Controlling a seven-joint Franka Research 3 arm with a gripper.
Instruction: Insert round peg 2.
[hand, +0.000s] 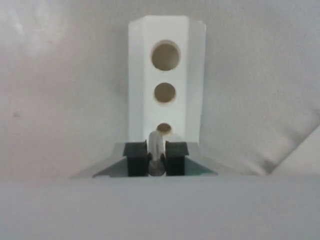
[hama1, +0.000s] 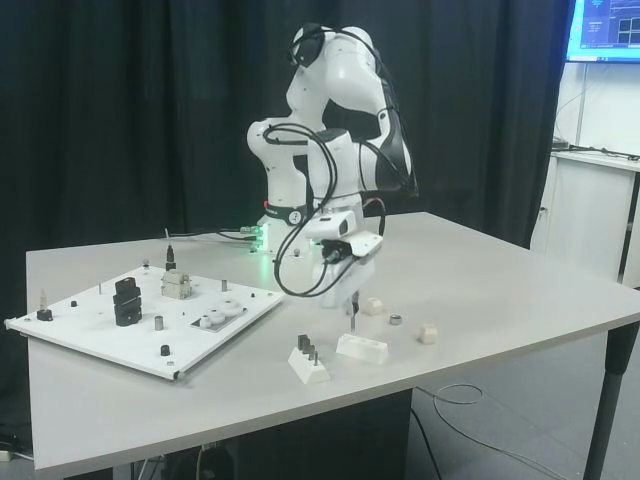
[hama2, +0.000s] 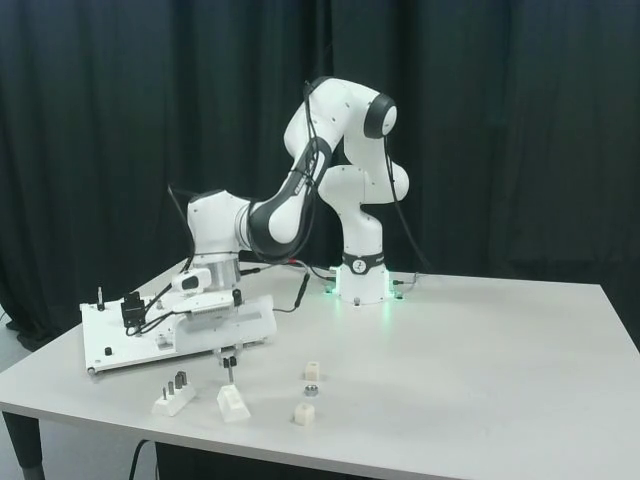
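A white block (hand: 167, 80) with three round holes in a row lies on the grey table, also seen as the block (hama1: 361, 348) and the block (hama2: 232, 403) in the room views. My gripper (hand: 156, 159) is shut on a thin round peg (hand: 156, 147), held upright between the black fingers (hand: 134, 157). The peg's lower end hangs just above the smallest hole (hand: 164, 130), at the block's end. In the room views the gripper (hama1: 351, 308) hovers a little above the block with the peg (hama2: 230, 371) pointing down.
A second white holder (hama1: 308, 360) with several dark pegs stands beside the block. Small white pieces (hama1: 428, 334) and a ring (hama1: 396, 320) lie nearby. A white board (hama1: 140, 320) with mounted parts rests on the table near the arm.
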